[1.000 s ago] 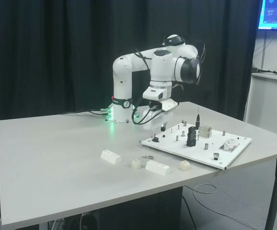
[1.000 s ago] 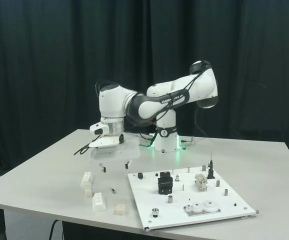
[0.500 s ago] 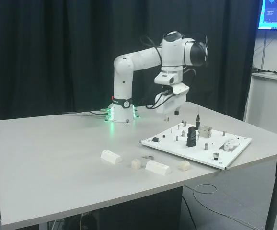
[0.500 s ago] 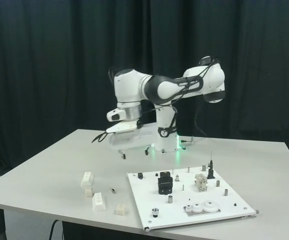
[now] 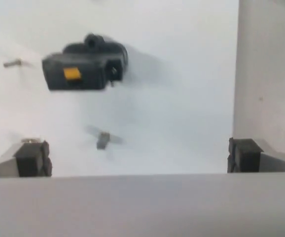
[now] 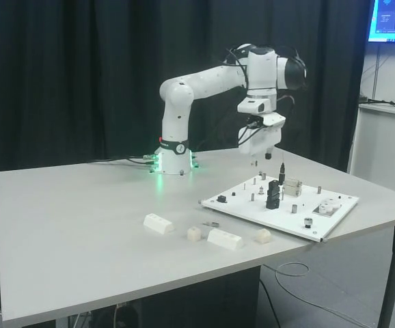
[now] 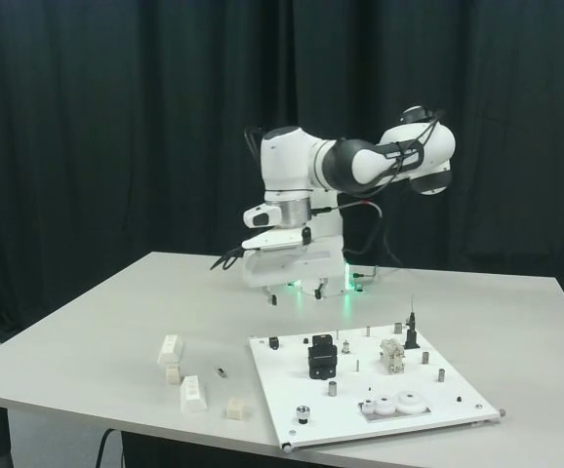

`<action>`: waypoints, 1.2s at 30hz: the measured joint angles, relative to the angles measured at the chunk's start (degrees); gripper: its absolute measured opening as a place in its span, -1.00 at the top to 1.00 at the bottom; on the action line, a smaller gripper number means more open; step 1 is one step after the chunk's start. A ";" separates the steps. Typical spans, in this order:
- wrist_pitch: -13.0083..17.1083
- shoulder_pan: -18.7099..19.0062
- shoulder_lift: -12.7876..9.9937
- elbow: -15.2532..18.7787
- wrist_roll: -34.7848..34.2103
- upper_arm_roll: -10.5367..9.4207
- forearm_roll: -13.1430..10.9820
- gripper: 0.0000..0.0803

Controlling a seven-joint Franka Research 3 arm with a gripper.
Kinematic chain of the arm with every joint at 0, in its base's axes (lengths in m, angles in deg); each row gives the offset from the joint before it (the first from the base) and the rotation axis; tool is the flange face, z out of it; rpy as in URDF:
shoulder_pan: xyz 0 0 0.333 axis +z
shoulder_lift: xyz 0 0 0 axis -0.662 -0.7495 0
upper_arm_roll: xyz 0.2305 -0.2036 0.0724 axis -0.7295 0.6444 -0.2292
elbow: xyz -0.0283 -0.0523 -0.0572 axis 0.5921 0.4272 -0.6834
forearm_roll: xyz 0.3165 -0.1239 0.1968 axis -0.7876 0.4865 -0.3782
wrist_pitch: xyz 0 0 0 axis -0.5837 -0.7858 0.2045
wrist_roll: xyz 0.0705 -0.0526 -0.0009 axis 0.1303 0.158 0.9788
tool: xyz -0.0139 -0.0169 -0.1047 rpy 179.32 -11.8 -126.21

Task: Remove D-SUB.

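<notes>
Jaws: our gripper stands wide apart and holds nothing; in the wrist view the two black fingertips frame bare white board.

D-SUB: we judge it to be the black connector block with a small label on its face, seated on the white board near the board's middle; in the room views it shows as a black upright part.

Relation: we hover above the board, well clear of it. The block lies off the line between the fingertips, ahead of them and nearer one of the two. Its long axis looks roughly parallel to that line, though we cannot be sure.

Next move, as we judge it: shift over the block, turn if its narrow faces call for it, then descend.

Around it: small pegs and other fittings on the board; loose white blocks on the grey tabletop, well apart.
</notes>
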 joint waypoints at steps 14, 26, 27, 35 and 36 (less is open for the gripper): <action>7.19 2.32 0.03 -0.42 -5.03 -4.43 -1.90 -0.99; 7.87 2.46 0.25 -1.01 -5.08 -6.73 -2.49 -0.99; 7.86 2.52 0.37 -1.01 -5.15 -6.85 -2.49 -0.99; 7.49 2.95 0.98 -1.01 -7.52 -7.35 -2.49 -0.99; 7.42 2.98 0.98 -1.01 -7.75 -7.39 -2.49 -0.99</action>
